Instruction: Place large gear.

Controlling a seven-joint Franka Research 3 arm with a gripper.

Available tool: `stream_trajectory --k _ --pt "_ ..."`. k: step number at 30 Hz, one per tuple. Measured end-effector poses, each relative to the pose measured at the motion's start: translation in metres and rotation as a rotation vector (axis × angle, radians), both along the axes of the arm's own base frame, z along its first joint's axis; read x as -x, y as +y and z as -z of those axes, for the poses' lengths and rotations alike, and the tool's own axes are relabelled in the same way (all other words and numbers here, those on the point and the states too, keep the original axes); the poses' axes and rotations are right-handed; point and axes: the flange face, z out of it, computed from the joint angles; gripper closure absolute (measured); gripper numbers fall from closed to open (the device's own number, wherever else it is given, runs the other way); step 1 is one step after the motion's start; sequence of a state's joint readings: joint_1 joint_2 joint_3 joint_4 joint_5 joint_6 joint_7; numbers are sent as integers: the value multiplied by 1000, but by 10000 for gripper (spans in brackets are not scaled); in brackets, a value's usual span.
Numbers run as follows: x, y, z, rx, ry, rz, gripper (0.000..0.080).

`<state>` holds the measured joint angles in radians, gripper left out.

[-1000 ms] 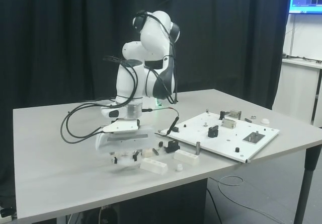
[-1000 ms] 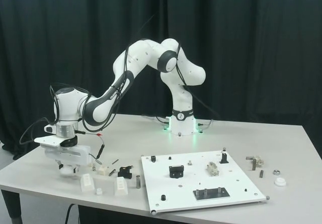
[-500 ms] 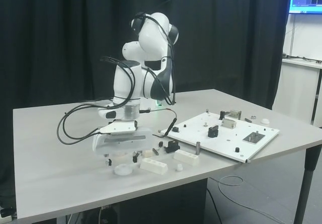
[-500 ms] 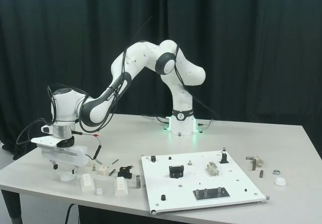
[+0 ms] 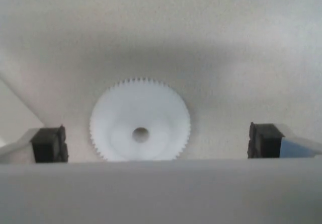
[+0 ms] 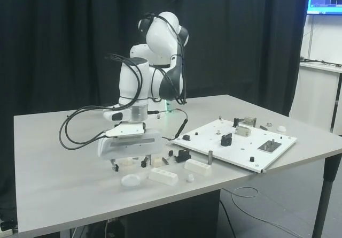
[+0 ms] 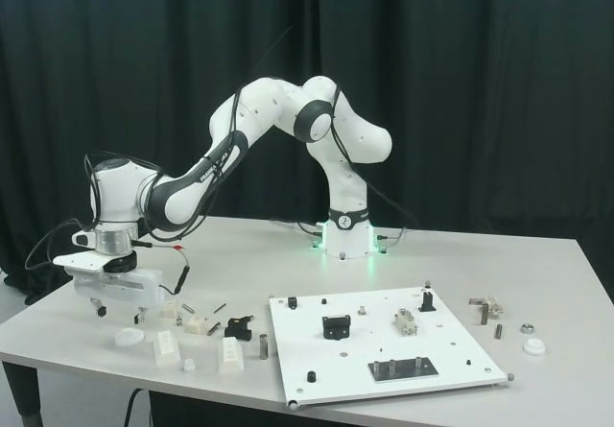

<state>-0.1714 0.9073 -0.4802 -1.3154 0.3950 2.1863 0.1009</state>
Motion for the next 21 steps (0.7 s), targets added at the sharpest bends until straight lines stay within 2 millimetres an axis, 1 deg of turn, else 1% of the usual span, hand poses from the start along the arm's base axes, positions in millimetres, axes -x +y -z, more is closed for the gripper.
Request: stream_trajectory --k 15,21 --pt "-10 2 -29 -28 23 -23 3" --pt "-12 3 -37 -33 29 -30 3"
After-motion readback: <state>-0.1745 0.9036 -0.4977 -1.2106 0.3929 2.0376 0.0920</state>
